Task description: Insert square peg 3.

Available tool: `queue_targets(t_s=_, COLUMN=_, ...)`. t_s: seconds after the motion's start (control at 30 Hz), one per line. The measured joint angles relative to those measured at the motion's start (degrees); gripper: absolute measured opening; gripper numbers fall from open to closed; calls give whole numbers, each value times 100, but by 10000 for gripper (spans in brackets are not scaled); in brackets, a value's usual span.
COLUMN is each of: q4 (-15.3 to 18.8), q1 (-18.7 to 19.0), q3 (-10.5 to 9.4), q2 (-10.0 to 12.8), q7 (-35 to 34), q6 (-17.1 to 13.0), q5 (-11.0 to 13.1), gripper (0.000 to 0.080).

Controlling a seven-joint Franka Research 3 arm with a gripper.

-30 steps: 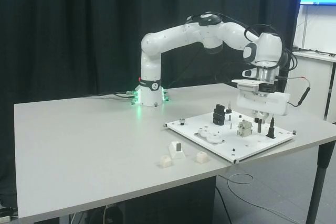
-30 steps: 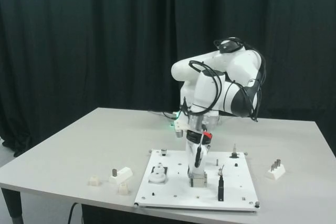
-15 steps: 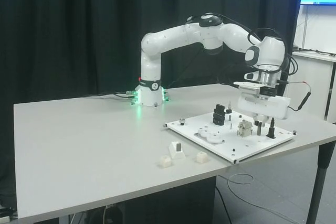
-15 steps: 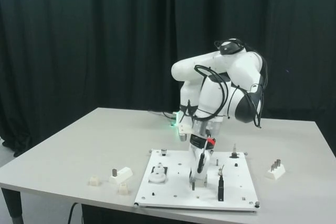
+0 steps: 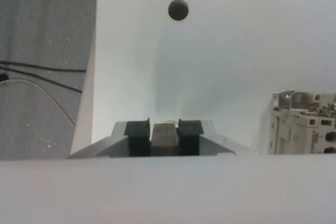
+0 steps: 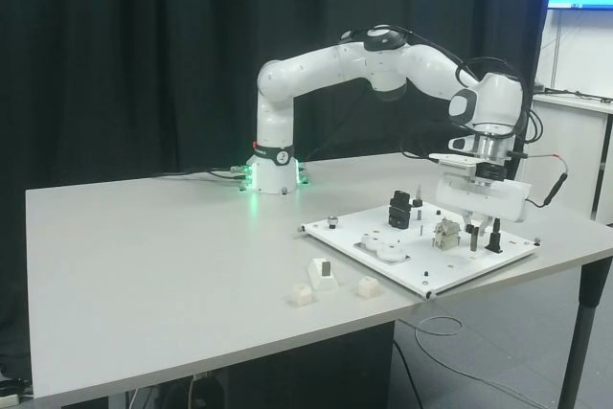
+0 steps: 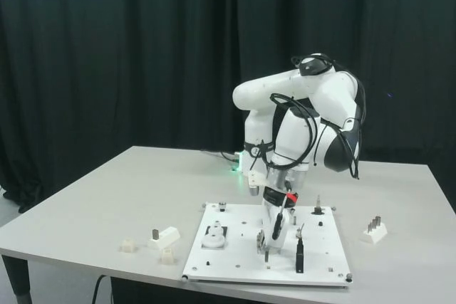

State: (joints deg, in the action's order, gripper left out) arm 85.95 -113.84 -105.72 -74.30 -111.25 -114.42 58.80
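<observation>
A grey square peg (image 5: 165, 143) sits between the two black fingers (image 5: 137, 138) of my gripper (image 5: 164, 134), which is shut on it. In the room views the gripper (image 6: 474, 233) (image 7: 265, 250) hangs low over the white assembly board (image 6: 450, 272) (image 7: 231, 263), near the board's front edge, with the peg pointing down. Whether the peg tip touches the board is hidden. A round black hole (image 5: 178, 9) shows in the board ahead of the fingers.
A grey-white fixture block (image 5: 302, 124) (image 6: 444, 234) stands close beside the gripper, and a black upright part (image 6: 495, 237) (image 7: 299, 255) on its other side. White discs (image 6: 388, 250) lie on the board. White peg holders (image 6: 322, 275) (image 7: 374, 231) and small cubes (image 6: 302, 295) rest on the table.
The gripper has carried the peg down and toward the board's front edge, past the fixture block. The arm's wrist has swung outward with it.
</observation>
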Motion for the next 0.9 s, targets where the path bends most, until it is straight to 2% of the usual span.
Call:
queue_targets(t_s=0.23, q4=0, q1=2, q3=-41, q2=-4, q7=-45, q6=-39, q5=-69, gripper=111)
queue_targets(t_s=0.9, q4=0, q1=-5, q3=-126, q2=-49, q7=-205, q6=-160, q5=-78, gripper=111)
